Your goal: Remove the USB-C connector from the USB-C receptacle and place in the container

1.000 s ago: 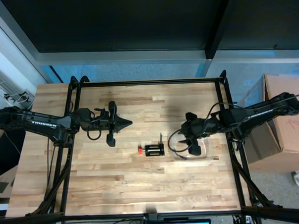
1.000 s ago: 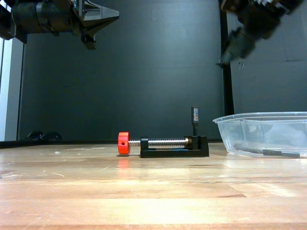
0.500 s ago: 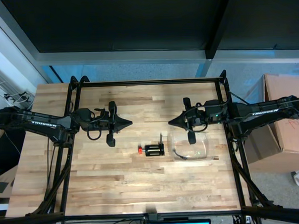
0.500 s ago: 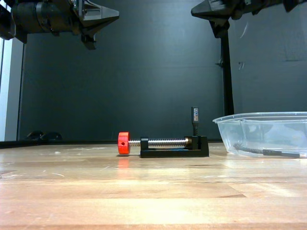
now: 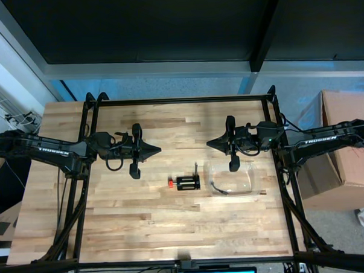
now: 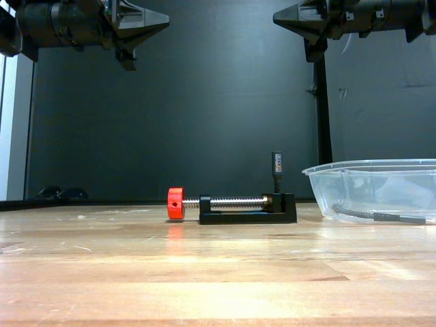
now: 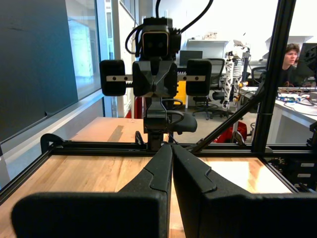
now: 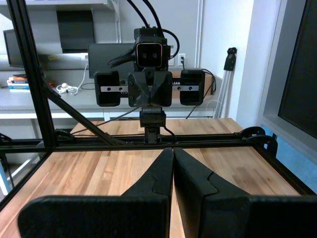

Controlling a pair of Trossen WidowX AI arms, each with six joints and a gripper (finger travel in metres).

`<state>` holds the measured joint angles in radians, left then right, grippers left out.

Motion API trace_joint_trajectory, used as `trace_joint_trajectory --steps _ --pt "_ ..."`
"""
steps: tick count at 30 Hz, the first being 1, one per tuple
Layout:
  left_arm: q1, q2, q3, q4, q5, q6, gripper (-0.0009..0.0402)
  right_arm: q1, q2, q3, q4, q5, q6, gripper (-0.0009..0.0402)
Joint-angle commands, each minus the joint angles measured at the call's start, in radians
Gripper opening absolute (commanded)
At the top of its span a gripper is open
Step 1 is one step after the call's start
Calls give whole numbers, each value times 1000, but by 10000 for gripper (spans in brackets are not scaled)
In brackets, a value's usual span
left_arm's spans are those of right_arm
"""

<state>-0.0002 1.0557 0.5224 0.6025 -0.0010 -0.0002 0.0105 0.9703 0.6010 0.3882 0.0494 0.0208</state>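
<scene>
- Your left gripper (image 5: 156,151) hangs high over the left half of the table (image 5: 144,229), pointing inward; its fingers (image 7: 159,171) are pressed together with nothing between them
- Your right gripper (image 5: 209,142) hangs at about the same height, facing the left one, above the far edge of the container (image 5: 252,183); its fingers (image 8: 161,176) also meet edge to edge and carry nothing
- The USB-C connector (image 6: 394,218) lies free on the floor of the clear plastic container with its dark cable (image 5: 219,188) curled beside it, apart from both grippers
- The USB-C receptacle (image 6: 276,165) stands upright at the right end of the small black vise (image 6: 248,209), with nothing plugged into it; it carries a small pale label that you cannot read
- The vise sits near the middle of the table, just left of the container, with its red knob (image 6: 176,203) at the left end of a bare silver screw
- White lettering along each arm's long link reads TROSSEN, on the left arm (image 5: 47,151) and the right arm (image 5: 324,139)
- A cardboard box (image 5: 346,159) stands off the table's right edge; a faint mark on its side is not legible
</scene>
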Motion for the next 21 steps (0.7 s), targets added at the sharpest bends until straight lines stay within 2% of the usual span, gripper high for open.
trace_joint_trajectory --steps 1,21 --pt "0 0 0 0 0 0 0 0 0 -15 28 2 8 0" --pt "0 0 0 0 0 0 0 0 -2 -36 66 2 19 0"
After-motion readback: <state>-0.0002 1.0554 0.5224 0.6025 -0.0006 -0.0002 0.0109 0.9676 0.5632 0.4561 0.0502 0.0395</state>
